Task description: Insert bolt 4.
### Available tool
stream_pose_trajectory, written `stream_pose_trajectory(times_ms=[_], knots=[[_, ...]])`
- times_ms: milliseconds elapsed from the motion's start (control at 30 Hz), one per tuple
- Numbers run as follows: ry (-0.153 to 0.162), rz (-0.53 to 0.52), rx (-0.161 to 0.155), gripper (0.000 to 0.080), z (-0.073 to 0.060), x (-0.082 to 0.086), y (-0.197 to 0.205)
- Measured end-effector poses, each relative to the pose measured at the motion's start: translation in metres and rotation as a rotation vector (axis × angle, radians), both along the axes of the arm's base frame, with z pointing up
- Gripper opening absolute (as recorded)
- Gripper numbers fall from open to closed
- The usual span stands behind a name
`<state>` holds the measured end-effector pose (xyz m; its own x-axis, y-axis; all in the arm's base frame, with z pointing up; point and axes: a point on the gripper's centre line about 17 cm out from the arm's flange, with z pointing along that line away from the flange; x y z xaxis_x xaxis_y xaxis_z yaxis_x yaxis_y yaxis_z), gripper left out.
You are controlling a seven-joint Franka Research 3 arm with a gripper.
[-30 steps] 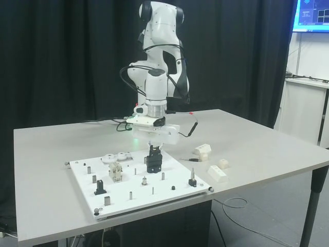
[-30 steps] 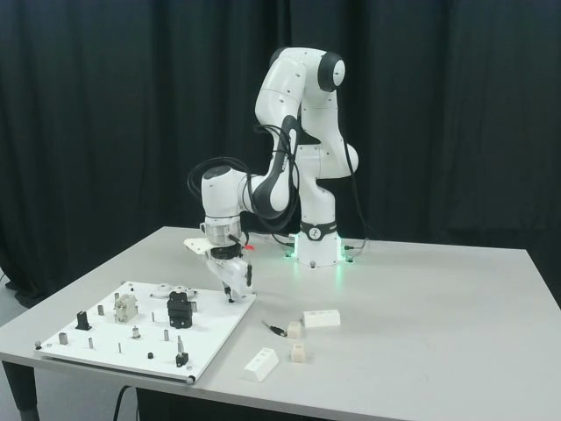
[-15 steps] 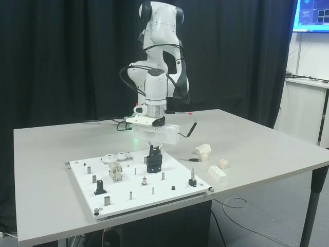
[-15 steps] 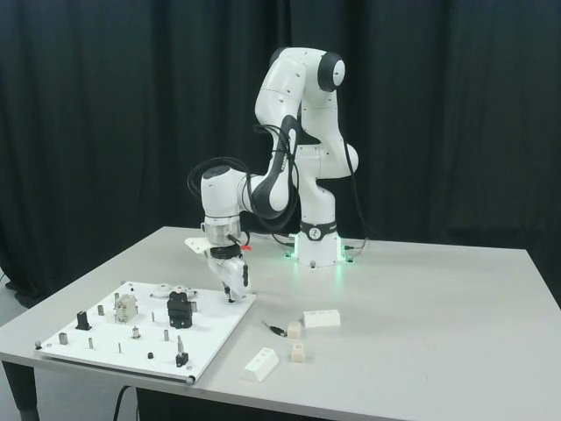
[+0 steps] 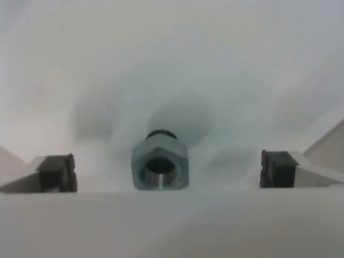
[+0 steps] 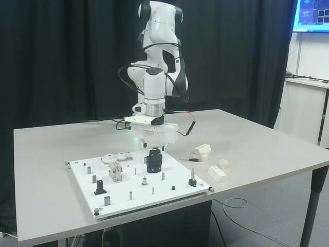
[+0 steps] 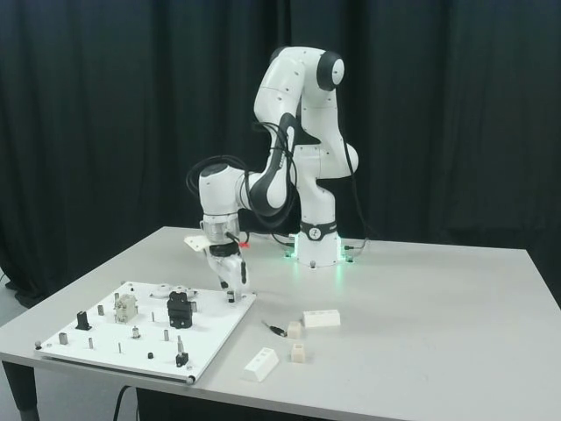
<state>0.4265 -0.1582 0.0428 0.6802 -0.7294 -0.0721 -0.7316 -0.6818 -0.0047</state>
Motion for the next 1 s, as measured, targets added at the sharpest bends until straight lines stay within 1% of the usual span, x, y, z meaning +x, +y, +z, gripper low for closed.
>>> stream_pose_trajectory(times_ms=[67,100,267,300,433,700,1000], knots=[[0.002,-0.006,0.011,0.0708,0.004,-0.002,0.000],[0.002,-0.009,0.017,0.0781,0.006,-0.002,0.000],[0.000,-0.020,0.048,0.0781,0.018,-0.005,0.002],[-0.001,-0.020,0.053,0.0796,0.021,-0.005,0.002],[-0.001,-0.009,0.070,0.0796,0.031,-0.007,0.003],[-0.007,0.016,0.086,0.0800,0.047,-0.007,0.007],[-0.004,0.020,0.084,0.0800,0.054,-0.007,0.008]])
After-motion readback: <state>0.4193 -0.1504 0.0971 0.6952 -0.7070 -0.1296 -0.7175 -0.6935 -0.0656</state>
